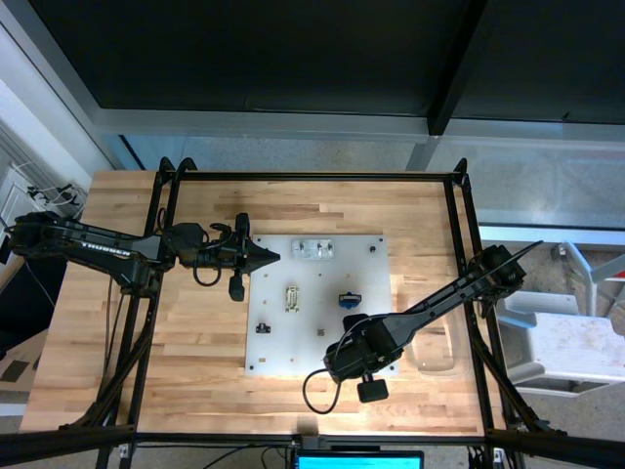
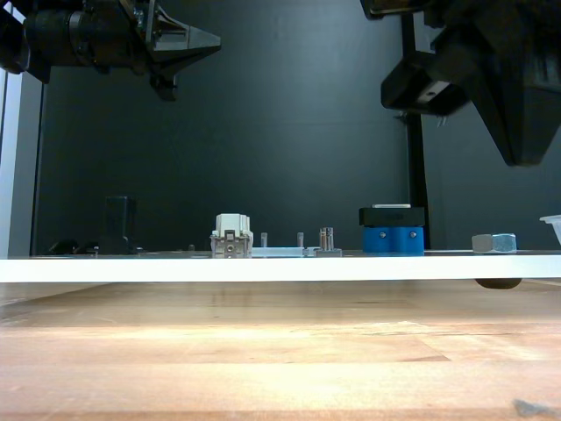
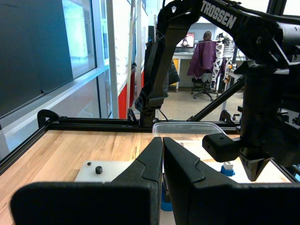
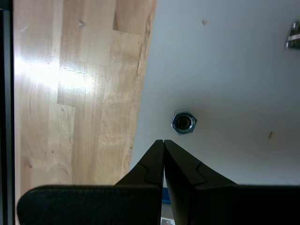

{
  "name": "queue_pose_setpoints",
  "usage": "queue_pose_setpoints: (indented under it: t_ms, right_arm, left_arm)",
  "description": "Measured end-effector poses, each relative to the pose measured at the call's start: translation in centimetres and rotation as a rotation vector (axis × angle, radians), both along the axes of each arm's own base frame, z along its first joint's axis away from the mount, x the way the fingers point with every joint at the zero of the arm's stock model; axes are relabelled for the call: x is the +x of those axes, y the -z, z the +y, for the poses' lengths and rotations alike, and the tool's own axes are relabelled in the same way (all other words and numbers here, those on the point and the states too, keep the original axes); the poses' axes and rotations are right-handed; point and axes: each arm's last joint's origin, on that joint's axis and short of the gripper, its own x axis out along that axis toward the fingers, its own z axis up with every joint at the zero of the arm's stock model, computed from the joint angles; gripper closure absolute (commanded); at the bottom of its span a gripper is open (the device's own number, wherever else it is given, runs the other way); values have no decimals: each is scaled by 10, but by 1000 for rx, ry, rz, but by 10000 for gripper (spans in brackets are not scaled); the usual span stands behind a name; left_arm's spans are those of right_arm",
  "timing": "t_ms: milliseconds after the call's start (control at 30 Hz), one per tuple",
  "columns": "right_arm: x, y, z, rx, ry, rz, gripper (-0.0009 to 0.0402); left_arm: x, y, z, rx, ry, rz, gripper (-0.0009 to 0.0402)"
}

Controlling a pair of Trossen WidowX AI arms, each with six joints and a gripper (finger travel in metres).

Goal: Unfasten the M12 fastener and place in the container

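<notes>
The M12 fastener [image 4: 183, 123] is a small silver hex nut with a dark core, sitting low on its stud on the white board [image 4: 234, 70]. In the low view the nut [image 2: 493, 242] rests at board level near the right end, hiding the ribs. My right gripper [image 4: 164, 140] is shut on nothing and hovers just beside the nut; from above, the right gripper [image 1: 342, 363] covers that spot. The clear container [image 1: 435, 352] stands to the right of the board, with nothing visible in it. My left gripper [image 1: 269, 257] is shut and hangs high over the board's far left edge.
On the white board [image 1: 293, 342] stand a cream connector [image 1: 291, 298], a blue connector [image 1: 350, 300], a silver post [image 2: 326, 239] and a black post [image 1: 374, 247] at the far right corner. A black frame [image 1: 312, 177] rims the wooden table.
</notes>
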Motion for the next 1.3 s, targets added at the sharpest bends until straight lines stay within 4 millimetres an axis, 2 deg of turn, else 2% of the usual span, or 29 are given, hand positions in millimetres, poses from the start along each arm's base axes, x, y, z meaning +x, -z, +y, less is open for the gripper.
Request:
queue_pose_setpoints:
  t_ms: [333, 733, 1033, 1300]
  right_arm:
    - [-3, 8, 5, 10, 108, 4, 393]
    - [-7, 37, 6, 32, 139, -2, 393]
    - [-7, 37, 1, 8, 142, -11, 393]
    - [-11, 31, -11, -180, 187, -59, 393]
  left_arm:
    - [0, 0, 0, 0, 0, 0, 393]
    - [0, 0, 0, 0, 0, 0, 393]
    - [0, 0, 0, 0, 0, 1, 393]
    - [0, 0, 0, 0, 0, 0, 393]
